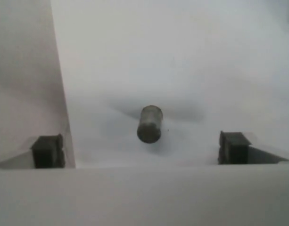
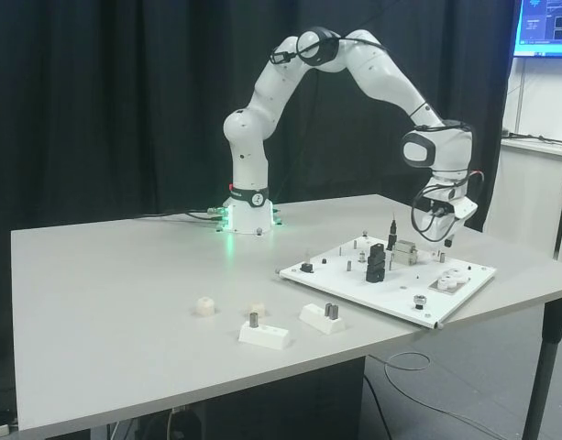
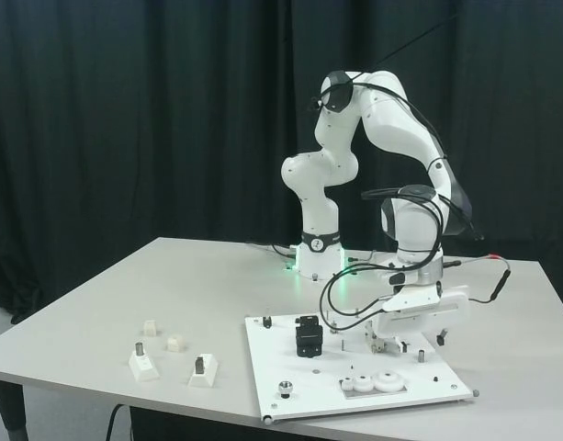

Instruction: Pick square peg 4.

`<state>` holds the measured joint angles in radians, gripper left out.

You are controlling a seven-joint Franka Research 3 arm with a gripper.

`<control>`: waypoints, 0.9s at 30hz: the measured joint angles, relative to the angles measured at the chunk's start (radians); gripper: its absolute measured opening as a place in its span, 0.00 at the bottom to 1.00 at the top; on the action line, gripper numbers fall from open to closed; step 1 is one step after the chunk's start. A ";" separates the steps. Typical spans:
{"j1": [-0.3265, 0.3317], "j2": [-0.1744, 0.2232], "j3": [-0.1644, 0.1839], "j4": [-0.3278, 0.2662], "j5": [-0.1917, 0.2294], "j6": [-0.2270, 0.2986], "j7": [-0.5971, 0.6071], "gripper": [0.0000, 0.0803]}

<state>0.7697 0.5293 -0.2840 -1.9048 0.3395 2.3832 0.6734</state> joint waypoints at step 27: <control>0.013 -0.039 0.002 0.002 0.002 -0.012 0.017 1.00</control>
<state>0.7829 0.4904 -0.2817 -1.9029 0.3416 2.3714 0.6909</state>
